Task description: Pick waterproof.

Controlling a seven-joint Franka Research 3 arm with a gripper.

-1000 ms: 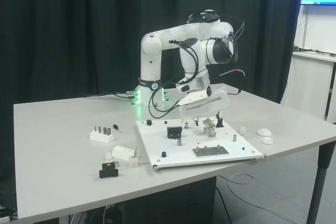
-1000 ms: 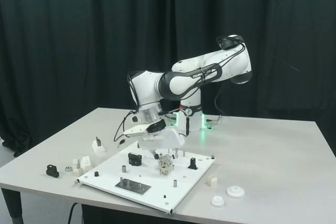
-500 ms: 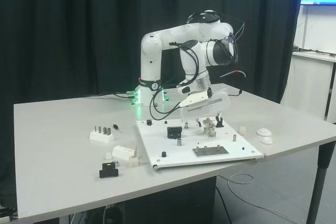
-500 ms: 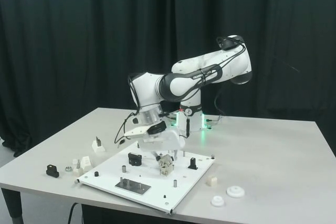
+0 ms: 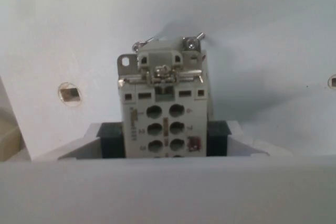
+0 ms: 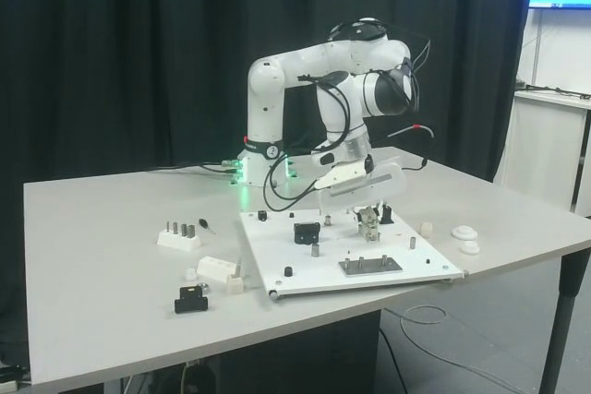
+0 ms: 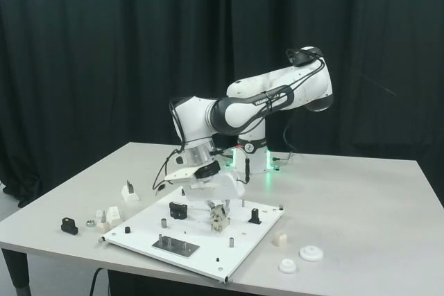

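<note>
- The waterproof connector is held between the two black pads of the gripper, one pad pressed to each side of its lower body; the fingers are closed on it at about the width of the block.
- In the room views the connector is seen just above the white board, near the board's middle, under the gripper; whether it is clear of the board or touching it cannot be told.
- A slip is judged possible: only the lower part of the housing is seen to be gripped, and the smooth side walls offer little for the pads to bite on.
- If the piece is carried low across the board, it could be knocked askew by the upright pegs and the black block near it.
- A tilt in the grip is also thought possible, since the metal parts sit at the end away from the pads.
- The connector is seen as a pale rectangular block with two columns of round sockets on its face.
- Its far end is topped by a grey metal latch with mounting ears and small screws.
</note>
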